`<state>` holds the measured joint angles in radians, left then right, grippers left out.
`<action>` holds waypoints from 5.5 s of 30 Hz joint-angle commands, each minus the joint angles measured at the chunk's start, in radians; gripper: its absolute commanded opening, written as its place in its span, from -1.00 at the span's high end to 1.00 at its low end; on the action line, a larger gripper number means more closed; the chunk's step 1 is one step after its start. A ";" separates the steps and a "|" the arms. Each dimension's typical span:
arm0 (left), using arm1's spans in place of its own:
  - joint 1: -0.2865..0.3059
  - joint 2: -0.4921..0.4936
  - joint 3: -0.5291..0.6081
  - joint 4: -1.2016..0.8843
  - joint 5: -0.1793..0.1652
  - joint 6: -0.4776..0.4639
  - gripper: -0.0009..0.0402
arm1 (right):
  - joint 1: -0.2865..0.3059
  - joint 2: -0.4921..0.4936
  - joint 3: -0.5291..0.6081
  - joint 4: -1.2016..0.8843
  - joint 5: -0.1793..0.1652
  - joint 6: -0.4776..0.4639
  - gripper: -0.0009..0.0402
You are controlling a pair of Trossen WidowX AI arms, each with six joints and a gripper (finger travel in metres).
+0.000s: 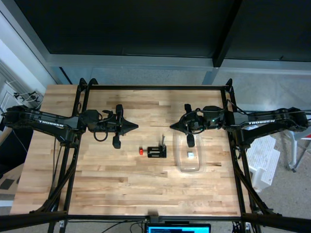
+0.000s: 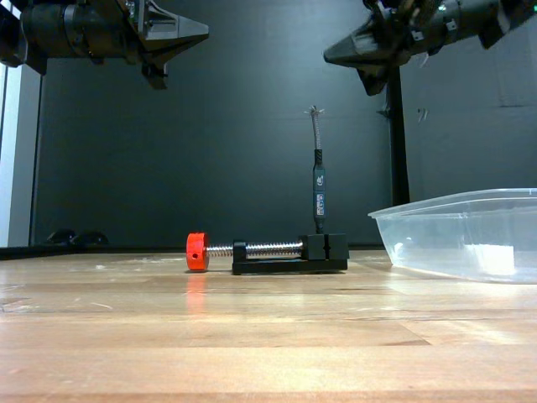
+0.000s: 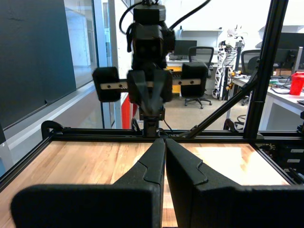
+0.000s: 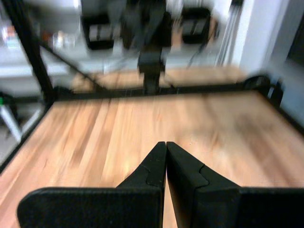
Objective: Remove the USB-C connector from taskboard and place in the container
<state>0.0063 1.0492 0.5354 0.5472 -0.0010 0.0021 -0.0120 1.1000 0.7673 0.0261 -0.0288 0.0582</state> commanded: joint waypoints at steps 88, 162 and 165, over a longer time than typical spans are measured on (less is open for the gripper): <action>0.000 0.000 0.000 0.000 0.000 0.000 0.96 | 0.165 0.757 0.713 -0.879 0.115 0.066 0.75; 0.000 0.000 0.000 0.000 0.000 0.000 0.96 | 0.189 0.448 0.439 -0.887 0.116 0.052 0.96; 0.000 0.000 0.000 0.000 0.000 0.000 0.96 | 0.189 0.406 0.381 -0.879 0.116 0.068 0.96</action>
<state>0.0063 1.0489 0.5354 0.5472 -0.0006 0.0017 0.1768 1.5215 1.1706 -0.8581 0.0864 0.1204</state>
